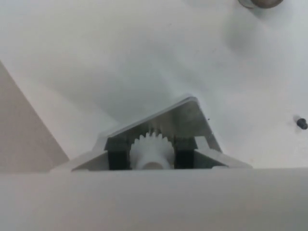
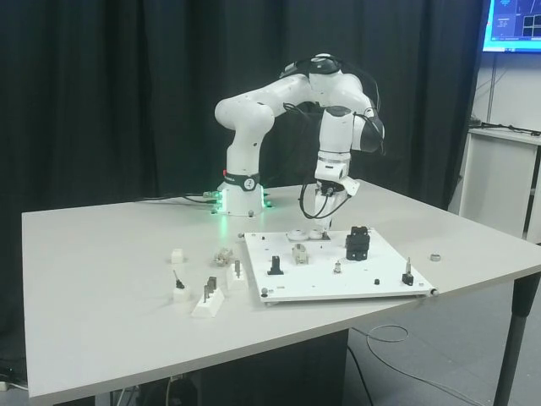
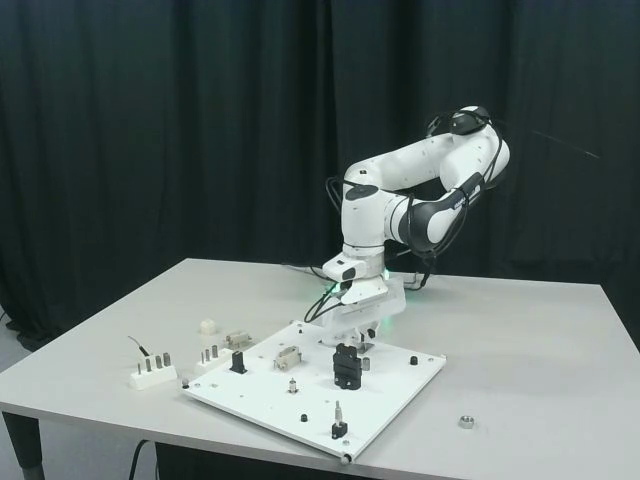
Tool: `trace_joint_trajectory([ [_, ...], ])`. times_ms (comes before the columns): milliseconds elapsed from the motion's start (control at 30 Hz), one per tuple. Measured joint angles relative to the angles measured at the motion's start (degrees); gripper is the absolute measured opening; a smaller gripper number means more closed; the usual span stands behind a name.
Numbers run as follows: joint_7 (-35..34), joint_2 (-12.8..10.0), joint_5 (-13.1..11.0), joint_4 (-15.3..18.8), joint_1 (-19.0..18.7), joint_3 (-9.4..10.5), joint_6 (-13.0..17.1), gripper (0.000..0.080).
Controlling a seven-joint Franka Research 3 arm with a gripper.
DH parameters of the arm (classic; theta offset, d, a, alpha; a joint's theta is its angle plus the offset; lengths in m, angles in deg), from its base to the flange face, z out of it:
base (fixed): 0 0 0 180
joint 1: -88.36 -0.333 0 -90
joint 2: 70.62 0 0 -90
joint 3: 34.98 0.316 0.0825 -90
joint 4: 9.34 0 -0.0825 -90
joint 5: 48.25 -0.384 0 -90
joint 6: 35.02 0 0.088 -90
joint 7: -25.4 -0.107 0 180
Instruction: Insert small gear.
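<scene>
The white robot arm (image 2: 279, 101) bends over the far edge of the white board (image 2: 334, 275) that lies on the grey desk (image 2: 101, 254). Its gripper (image 1: 152, 155) is clenched on the small gear (image 1: 151, 149). In the wrist view the white gear with little teeth sits between the two black fingers (image 1: 118, 156), and they press on it from both sides. The gear is up in the air above the board, not touching it.

On the board, a black block (image 2: 357, 244) stands near the far right corner, just below the gripper (image 2: 331, 193) in the first room view. A small black stand (image 2: 275, 266) is near the left edge of the board. A small black post (image 2: 407, 277) stands at the front right corner. Some round grey parts (image 2: 306, 234) sit at the far edge of the board, near the gripper.

Beside the board, on the desk, there are small white holders (image 2: 207, 300) with pins in them. A small white cube (image 2: 177, 255) sits farther back from them. A little ring (image 2: 436, 255) lies on the desk just off the right edge of the board.

A green light (image 2: 218, 203) glows at the foot of the arm.
</scene>
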Motion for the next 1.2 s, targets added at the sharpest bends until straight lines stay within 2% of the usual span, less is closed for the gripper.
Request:
trace_joint_trajectory([
  [467,0.0,0.0,0.0,0.0,0.0,0.08,0.1,0.0194],
  [800,3.4,0.0,-0.2,0.0,0.0,0.13,0.3,0.0194],
  [1200,3.7,0.0,-0.3,0.0,0.0,0.16,0.4,0.0194],
])
